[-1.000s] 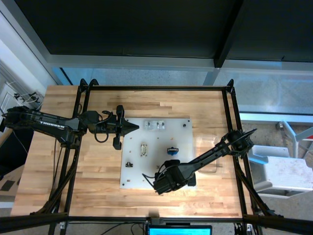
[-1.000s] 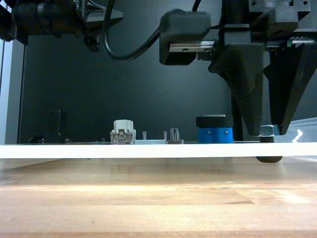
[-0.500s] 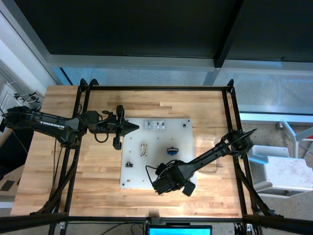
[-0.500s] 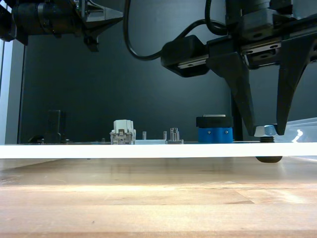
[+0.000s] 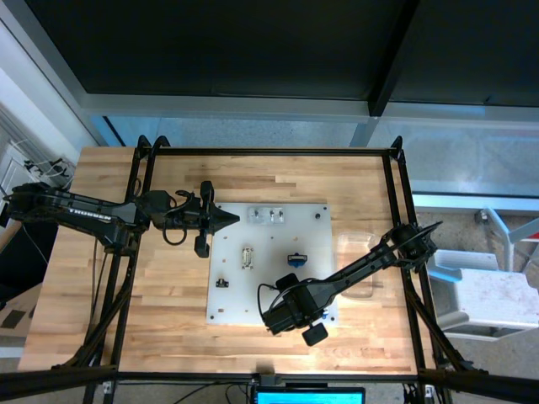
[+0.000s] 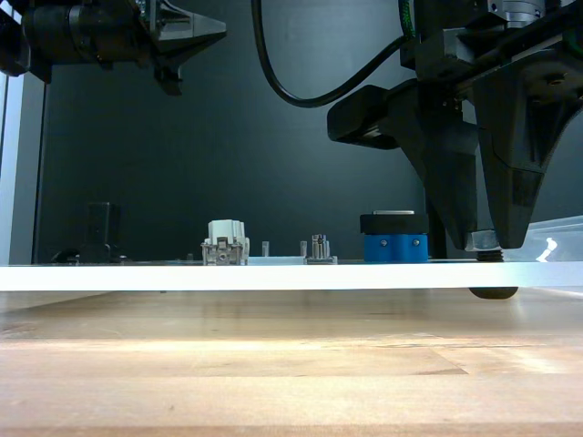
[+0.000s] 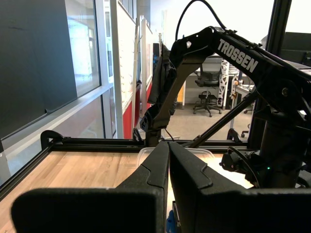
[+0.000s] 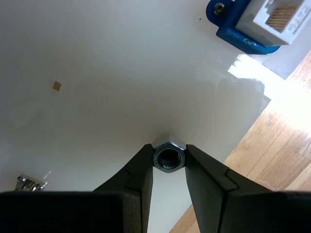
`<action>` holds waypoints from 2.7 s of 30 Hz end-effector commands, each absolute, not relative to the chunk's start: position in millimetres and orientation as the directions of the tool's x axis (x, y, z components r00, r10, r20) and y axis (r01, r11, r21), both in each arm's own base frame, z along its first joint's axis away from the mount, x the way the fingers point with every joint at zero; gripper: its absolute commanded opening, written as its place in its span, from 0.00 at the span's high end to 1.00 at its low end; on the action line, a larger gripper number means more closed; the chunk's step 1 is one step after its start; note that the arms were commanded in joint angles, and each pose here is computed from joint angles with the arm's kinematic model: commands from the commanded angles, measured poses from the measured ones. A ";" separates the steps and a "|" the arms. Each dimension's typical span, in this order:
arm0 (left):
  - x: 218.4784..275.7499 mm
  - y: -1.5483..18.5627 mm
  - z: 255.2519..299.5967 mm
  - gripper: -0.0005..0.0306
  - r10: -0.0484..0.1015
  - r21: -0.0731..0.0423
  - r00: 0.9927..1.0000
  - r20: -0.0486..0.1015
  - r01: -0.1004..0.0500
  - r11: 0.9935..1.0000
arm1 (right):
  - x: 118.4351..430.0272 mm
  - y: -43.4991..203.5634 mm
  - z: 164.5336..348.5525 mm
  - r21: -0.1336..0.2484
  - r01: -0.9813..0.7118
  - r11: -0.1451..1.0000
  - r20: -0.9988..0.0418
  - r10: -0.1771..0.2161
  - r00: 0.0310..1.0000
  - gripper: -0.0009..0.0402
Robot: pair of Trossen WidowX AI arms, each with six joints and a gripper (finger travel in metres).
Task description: Pick the M12 fastener and fasten on the M12 threads
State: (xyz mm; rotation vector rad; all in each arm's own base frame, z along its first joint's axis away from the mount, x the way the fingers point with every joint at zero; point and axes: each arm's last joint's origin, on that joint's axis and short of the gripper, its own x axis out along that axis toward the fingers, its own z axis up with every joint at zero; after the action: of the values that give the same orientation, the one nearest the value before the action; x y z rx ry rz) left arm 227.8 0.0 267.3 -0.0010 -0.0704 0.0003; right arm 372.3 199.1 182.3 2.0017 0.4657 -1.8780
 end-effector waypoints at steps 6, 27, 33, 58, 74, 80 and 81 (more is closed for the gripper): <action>227.9 0.0 267.3 0.98 0.000 -0.001 0.998 0.070 0.000 1.000 | 372.3 199.5 182.6 0.034 0.479 -0.877 -0.998 -0.002 0.067 0.92; 227.9 0.0 267.3 0.98 0.000 -0.001 0.998 0.070 0.000 1.000 | 372.2 199.6 182.6 0.036 0.480 -0.876 -0.998 -0.004 0.067 0.92; 227.9 0.0 267.3 0.98 0.000 -0.001 0.998 0.070 0.000 1.000 | 373.0 199.4 182.7 0.053 0.478 -0.877 -0.997 -0.016 0.081 0.92; 227.9 0.0 267.3 0.98 0.000 -0.001 0.998 0.070 0.000 1.000 | 369.6 200.5 198.6 -0.027 0.475 -0.879 -0.993 0.077 0.086 0.56; 227.9 0.0 267.3 0.98 0.000 -0.001 0.997 0.071 0.000 1.000 | 358.9 195.5 224.4 0.107 0.970 -0.216 -0.991 0.054 0.121 0.57; 227.9 0.0 267.3 0.98 0.000 -0.001 0.997 0.071 0.000 1.000 | 360.7 198.8 226.5 0.164 0.983 0.078 -0.985 0.071 0.159 0.57; 227.9 0.0 267.3 0.98 0.000 -0.001 0.998 0.070 0.000 1.000 | 361.2 200.2 226.8 0.177 0.977 0.115 -0.983 0.077 0.169 0.57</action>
State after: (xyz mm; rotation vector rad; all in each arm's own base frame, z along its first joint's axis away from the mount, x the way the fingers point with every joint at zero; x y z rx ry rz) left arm 227.9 0.0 267.3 -0.0010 -0.0704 0.0003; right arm 360.7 198.1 225.8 1.2637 1.1738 -1.0029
